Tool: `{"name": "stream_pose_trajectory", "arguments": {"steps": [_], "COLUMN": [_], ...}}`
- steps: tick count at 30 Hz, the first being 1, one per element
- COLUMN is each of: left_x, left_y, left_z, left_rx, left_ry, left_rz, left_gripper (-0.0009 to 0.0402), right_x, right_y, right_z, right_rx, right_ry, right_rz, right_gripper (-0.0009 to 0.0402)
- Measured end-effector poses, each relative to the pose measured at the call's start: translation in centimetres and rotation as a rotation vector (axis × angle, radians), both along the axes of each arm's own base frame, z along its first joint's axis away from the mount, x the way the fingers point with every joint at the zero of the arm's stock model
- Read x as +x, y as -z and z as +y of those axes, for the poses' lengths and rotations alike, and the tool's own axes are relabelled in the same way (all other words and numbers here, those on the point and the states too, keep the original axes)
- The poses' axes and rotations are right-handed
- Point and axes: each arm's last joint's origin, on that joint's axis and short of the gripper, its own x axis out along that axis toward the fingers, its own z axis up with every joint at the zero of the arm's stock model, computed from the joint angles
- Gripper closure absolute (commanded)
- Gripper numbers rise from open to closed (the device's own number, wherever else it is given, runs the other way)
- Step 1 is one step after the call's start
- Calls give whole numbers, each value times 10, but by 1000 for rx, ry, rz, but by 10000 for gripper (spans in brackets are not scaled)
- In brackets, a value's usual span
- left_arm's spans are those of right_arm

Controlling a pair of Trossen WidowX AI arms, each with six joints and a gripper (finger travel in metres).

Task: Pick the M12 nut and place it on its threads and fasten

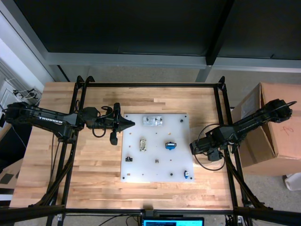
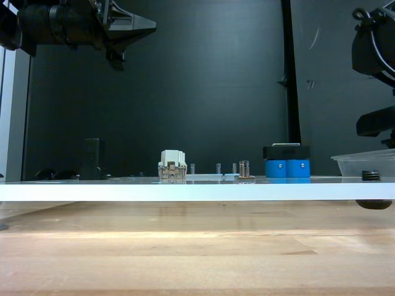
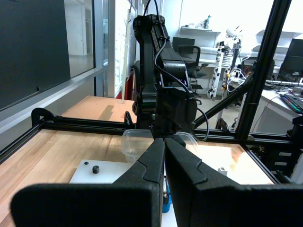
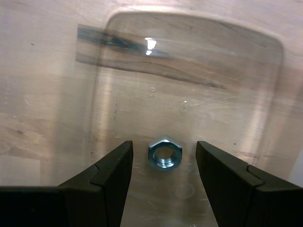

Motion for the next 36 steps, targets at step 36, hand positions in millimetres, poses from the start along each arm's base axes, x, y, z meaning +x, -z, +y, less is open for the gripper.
{"name": "stream_pose_trajectory", "arguments": {"steps": [36], "left_x": [0], "left_y": [0], "left_z": [0], "left_rx": [0], "left_ry": [0], "left_rz": [0], "left_gripper": [393], "right_x": [1], "right_y": [-17], "right_z": [1], "right_rx": [-5], "right_ry": [49], "right_rz": [27], "right_gripper": [364]}}
